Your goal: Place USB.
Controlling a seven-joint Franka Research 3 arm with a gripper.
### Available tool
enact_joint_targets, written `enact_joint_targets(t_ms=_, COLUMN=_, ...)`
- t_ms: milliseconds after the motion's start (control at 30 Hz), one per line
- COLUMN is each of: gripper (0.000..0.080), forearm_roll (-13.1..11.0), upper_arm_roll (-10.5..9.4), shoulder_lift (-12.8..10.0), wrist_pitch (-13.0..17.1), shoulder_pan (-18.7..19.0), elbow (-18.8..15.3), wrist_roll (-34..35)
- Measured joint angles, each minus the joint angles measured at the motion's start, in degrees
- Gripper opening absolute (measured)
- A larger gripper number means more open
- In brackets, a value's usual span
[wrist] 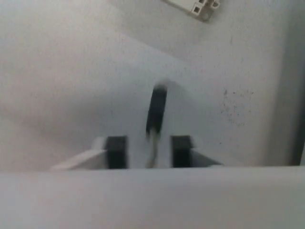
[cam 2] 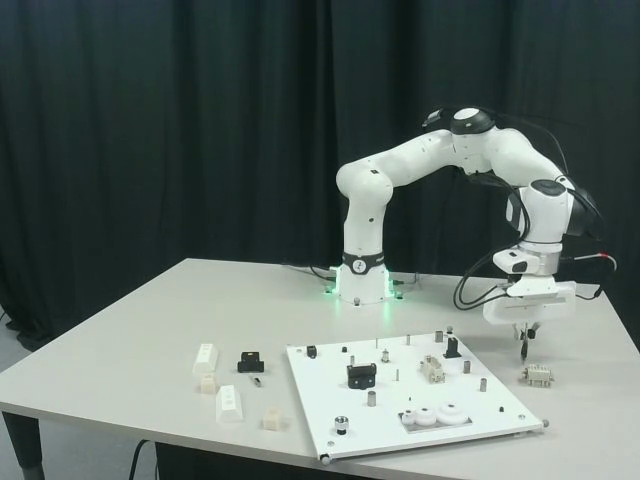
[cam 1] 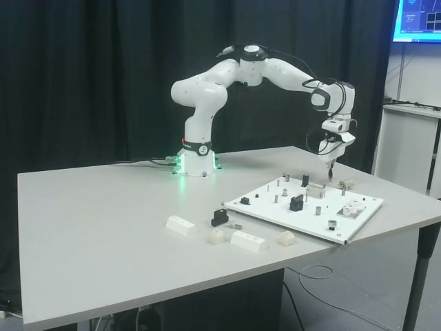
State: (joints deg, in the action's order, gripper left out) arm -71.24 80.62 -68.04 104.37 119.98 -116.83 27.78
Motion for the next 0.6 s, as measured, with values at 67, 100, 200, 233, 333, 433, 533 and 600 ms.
enact_joint_targets(t_ms=67, gripper=0.0071, forearm_roll=0.0, upper_arm_roll=-0.05, shoulder_lift=0.0, wrist_pitch=0.0, shoulder_pan=0.0, elbow=0.0, wrist_roll=0.1)
enact_joint_targets(t_ms=100, gripper=0.0071, forearm_roll=0.0, upper_arm_roll=-0.06, shoulder_lift=0.0, wrist_pitch=0.0, shoulder_pan=0.0, elbow=0.0, wrist_roll=0.2)
enact_joint_targets(t_ms=200, gripper=0.0157, forearm_roll=0.0, upper_arm_roll=-0.08, shoulder_lift=0.0, wrist_pitch=0.0, shoulder_pan=0.0, elbow=0.0, wrist_roll=0.3)
enact_joint_targets(t_ms=233, gripper=0.0466, forearm_roll=0.0, upper_arm_roll=-0.08, shoulder_lift=0.0, wrist_pitch=0.0, shoulder_pan=0.0, elbow=0.0, wrist_roll=0.3)
enact_joint_targets(t_ms=333, gripper=0.0466, forearm_roll=0.0, upper_arm_roll=-0.09, shoulder_lift=0.0, wrist_pitch=0.0, shoulder_pan=0.0, elbow=0.0, wrist_roll=0.3)
enact_joint_targets(t_ms=433, gripper=0.0466, forearm_roll=0.0, upper_arm_roll=-0.09, shoulder_lift=0.0, wrist_pitch=0.0, shoulder_pan=0.0, elbow=0.0, wrist_roll=0.3)
enact_joint_targets(t_ms=533, gripper=0.0781, forearm_roll=0.0, upper_arm_roll=-0.10, shoulder_lift=0.0, wrist_pitch=0.0, shoulder_pan=0.0, elbow=0.1, wrist_roll=0.3)
enact_joint_targets(t_ms=600, gripper=0.0781, forearm_roll=0.0, upper_arm_roll=-0.10, shoulder_lift=0.0, wrist_pitch=0.0, shoulder_pan=0.0, elbow=0.1, wrist_roll=0.3)
